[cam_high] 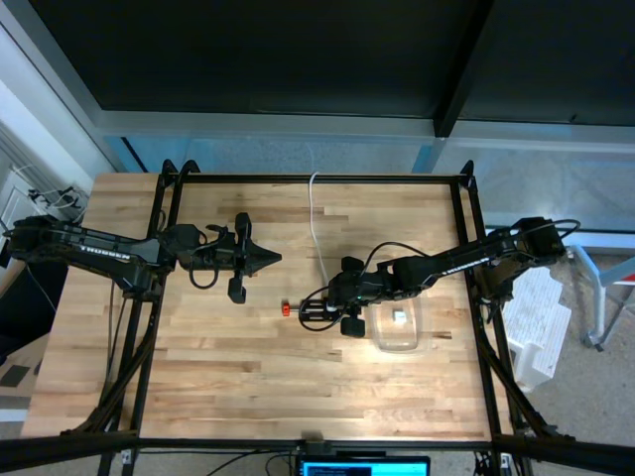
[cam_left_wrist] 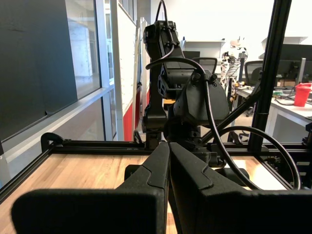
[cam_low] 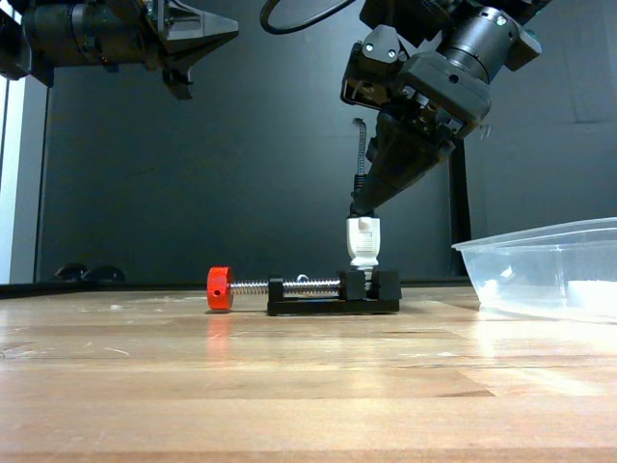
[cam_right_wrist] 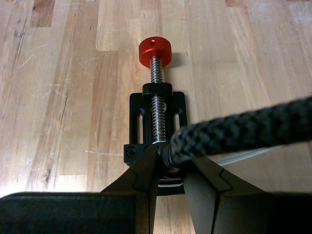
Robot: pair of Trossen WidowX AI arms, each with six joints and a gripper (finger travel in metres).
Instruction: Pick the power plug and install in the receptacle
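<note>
Left gripper: hanging high and well to the left of the clamp, fingers pressed together on nothing. I am idling it; it is taking no part.

Red knob: sticking out of the clamp's left end on its screw.

Receptacle: standing upright in the clamp's right end, white body rising above the clamp jaws. Its white cable is running away from the clamp toward the table's far edge.

Right gripper: I am hanging it directly over the clamp, pointing down, fingers closed on the plug. A braided black cable is trailing off the plug, running out to one side.

Plug position: its lower end is sitting right at the top of the receptacle. From table height the two are looking joined or nearly so. I cannot tell whether any of the plug is inside.

Tray: lying just right of the clamp, a small white block in it. Not part of this job.

Progress, as I am judging it: pick finished, plug lined up over the socket. Remaining: pressing straight down until seated, then opening my right fingers and lifting clear.
</note>
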